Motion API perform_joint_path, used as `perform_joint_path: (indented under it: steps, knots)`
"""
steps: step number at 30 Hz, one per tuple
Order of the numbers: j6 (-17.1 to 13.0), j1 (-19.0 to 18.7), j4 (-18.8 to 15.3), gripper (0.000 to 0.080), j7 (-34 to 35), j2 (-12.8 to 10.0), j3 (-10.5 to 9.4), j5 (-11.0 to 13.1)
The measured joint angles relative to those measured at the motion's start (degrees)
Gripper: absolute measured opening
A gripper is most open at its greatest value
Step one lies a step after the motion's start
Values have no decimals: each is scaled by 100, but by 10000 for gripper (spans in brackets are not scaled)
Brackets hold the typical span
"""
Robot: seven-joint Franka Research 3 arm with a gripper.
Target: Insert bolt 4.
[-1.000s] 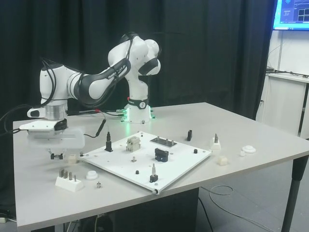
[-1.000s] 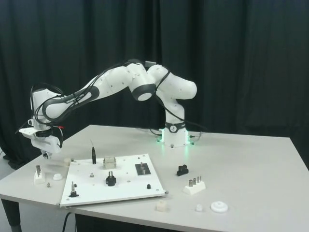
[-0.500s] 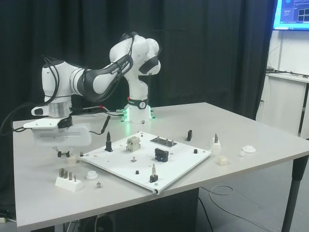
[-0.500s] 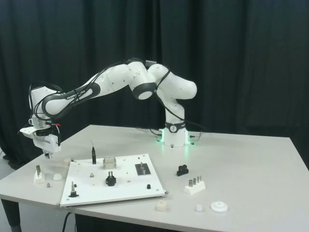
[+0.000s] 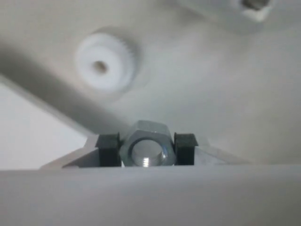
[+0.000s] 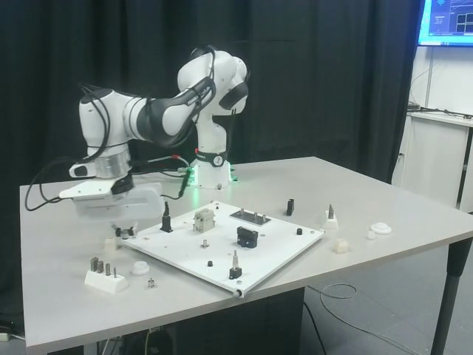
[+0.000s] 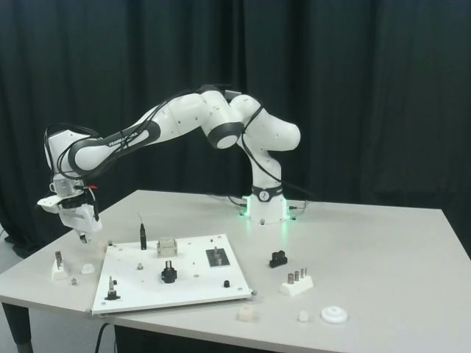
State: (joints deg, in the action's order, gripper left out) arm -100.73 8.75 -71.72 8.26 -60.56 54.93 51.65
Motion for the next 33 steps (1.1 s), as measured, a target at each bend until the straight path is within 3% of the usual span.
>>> perform_joint_path:
  steps: [23, 33]
  knots:
    - [640, -832, -8, 242, 1223, 290, -22, -524]
    - [871, -1083, -35, 242, 1816, 525, -322, -932]
